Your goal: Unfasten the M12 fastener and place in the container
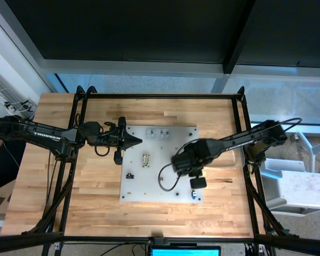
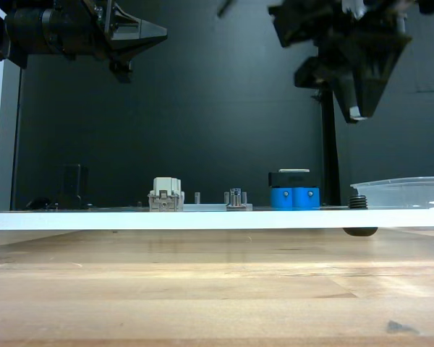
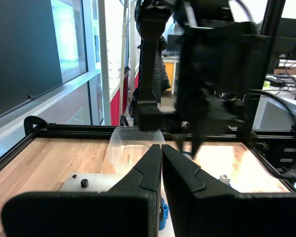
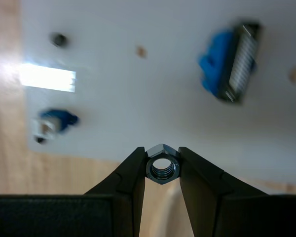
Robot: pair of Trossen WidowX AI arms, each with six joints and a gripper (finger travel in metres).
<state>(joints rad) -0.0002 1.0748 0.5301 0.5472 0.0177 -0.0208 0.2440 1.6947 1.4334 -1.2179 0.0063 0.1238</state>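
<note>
Fingers (image 3: pixel 143 173) of the left claw (image 3: pixel 161 157) lie pressed together with nothing between them. That claw hangs high over the left edge of the white board (image 1: pixel 149 186), pointing inward, well apart from anything the job concerns.

Moving right, the low view shows the short black stud (image 2: pixel 358 202) near the board's near right edge with its ribs bare, so nothing sits on it. In that view the right claw (image 2: pixel 354 110) lines up almost over the stud, pointing down and well clear of the board. Its wrist view shows it pinching the small silver nut (image 4: pixel 162 151) by two opposite flats, right at the fingertips. The threaded hole faces up along the claw, so the nut's axis runs vertical and the nut hangs flat. Unfastening looks done; what remains, I judge, is the carry and the drop.

Farther right lies the clear tray (image 1: pixel 236 159), just off the board's right edge, partly hidden under the right arm in the high view. From the claw the tray lies to the right and a little farther from the near edge, toward that arm's own base. The right arm is plainly the nearer one and has the nut. The move should be a short pull outward at this height until the fingertips stand over the tray's floor, then a spreading of the fingers. With so slight a pinch, a jolt could shake the nut loose.
</note>
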